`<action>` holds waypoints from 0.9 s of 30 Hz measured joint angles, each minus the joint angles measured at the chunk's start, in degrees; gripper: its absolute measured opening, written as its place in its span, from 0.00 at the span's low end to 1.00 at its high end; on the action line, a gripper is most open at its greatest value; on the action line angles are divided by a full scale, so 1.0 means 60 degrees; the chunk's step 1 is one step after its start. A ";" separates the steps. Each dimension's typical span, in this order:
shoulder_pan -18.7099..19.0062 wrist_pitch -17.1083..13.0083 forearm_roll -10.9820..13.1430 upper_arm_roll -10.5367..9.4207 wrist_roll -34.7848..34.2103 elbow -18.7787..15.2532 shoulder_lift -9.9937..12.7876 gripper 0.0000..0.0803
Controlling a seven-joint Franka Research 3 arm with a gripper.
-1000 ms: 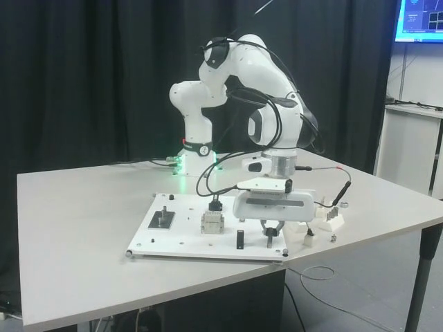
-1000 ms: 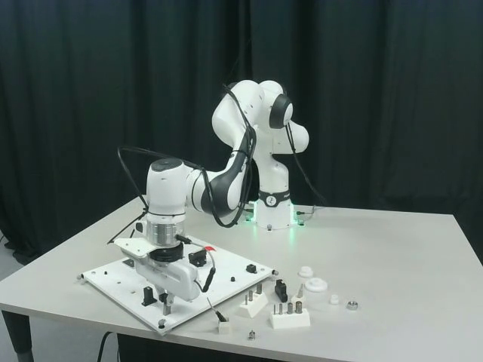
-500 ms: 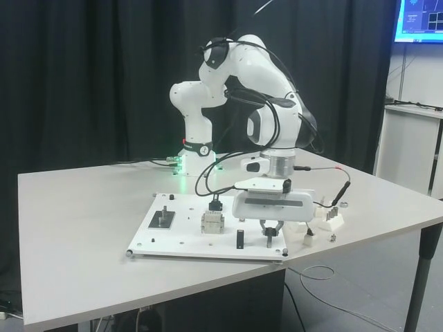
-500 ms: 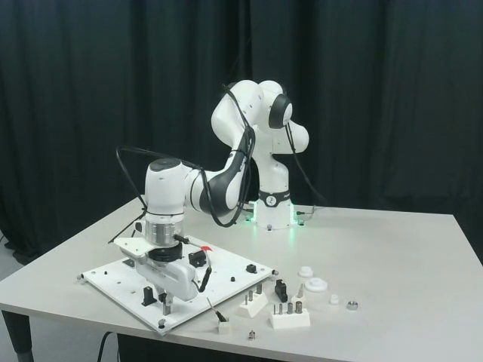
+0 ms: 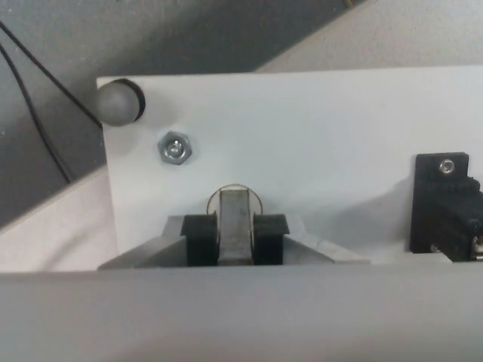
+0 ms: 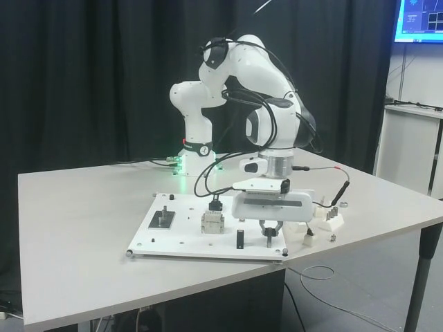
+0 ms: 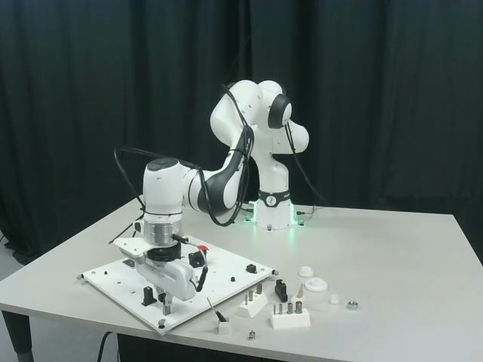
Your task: Insert square peg 4.
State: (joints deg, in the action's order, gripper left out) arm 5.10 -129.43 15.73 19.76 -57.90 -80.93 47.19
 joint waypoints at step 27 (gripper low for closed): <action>-0.0046 -0.0288 -0.0017 -0.0072 0.0269 0.0003 0.0132 0.12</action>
State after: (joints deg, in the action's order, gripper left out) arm 4.83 -131.16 15.63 19.33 -56.29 -80.91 47.98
